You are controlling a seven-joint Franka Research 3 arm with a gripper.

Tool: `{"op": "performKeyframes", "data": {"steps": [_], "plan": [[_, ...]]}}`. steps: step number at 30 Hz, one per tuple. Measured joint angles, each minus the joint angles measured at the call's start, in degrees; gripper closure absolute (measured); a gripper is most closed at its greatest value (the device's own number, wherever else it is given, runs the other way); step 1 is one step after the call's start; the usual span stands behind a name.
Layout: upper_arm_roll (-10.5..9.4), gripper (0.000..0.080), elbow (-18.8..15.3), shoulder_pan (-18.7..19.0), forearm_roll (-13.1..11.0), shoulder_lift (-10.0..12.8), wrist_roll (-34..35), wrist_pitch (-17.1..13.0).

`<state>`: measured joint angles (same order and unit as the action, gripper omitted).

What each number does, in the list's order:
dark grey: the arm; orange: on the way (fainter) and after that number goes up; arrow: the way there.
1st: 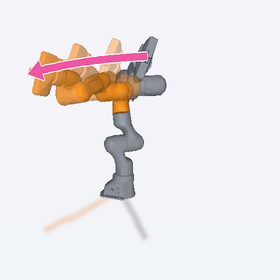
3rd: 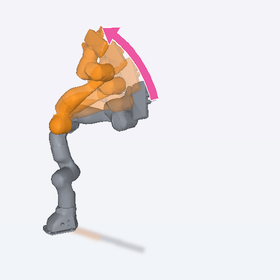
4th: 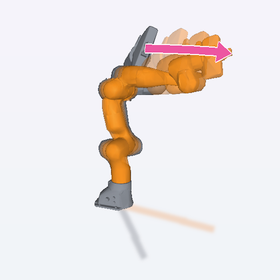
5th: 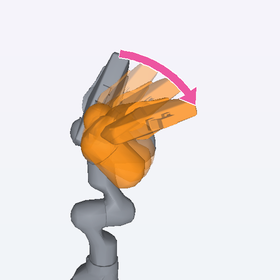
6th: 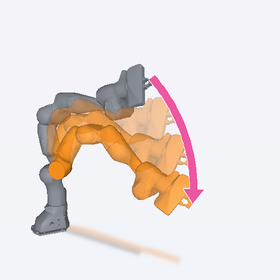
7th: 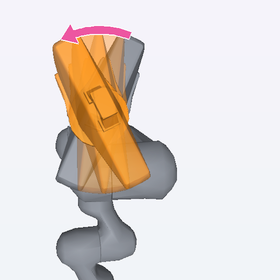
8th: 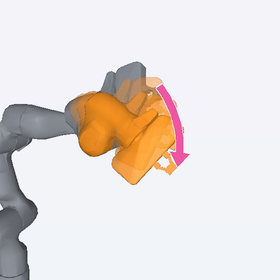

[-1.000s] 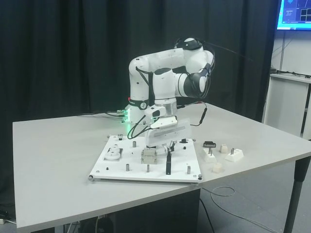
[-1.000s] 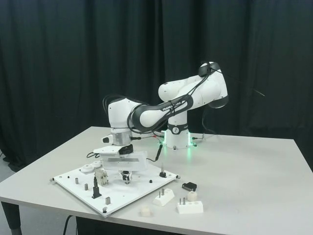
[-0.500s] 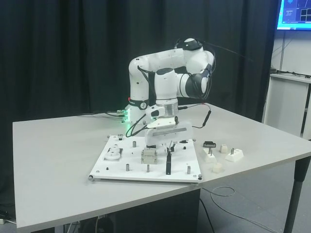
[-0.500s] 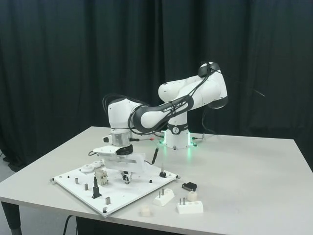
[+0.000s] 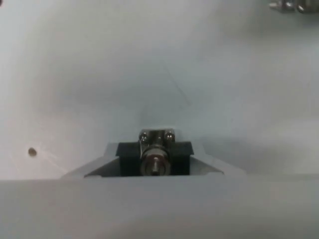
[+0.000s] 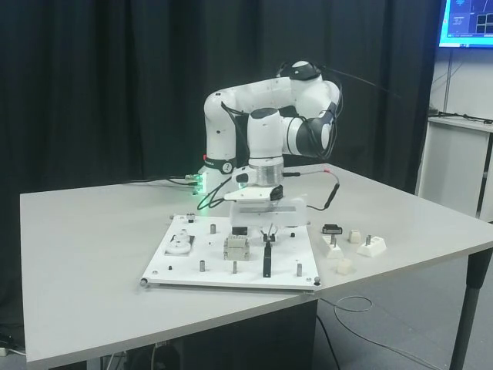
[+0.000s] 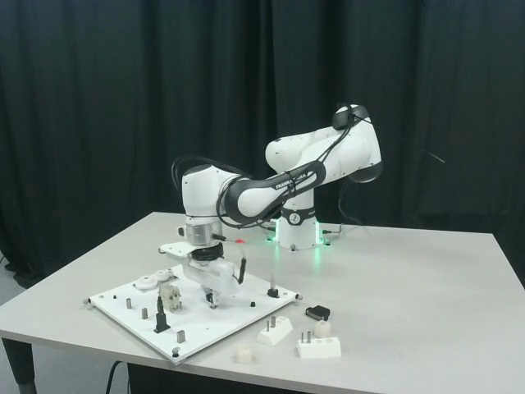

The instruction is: Insert BNC.

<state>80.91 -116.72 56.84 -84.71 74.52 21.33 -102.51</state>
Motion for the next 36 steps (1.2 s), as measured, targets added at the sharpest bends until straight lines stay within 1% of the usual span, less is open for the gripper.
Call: {"op": "performKeyframes", "data": {"steps": [16,28,36], "plan": [[-0.11,0.0682,0.00,0.62,1.13,0.00,18.60,-1.16],[-0.49,0.0682,-0.06,1.93,3.26,0.01,35.49,-3.71],[-0.85,0.0682,-0.15,2.89,4.83,0.01,43.94,-5.64]]}}
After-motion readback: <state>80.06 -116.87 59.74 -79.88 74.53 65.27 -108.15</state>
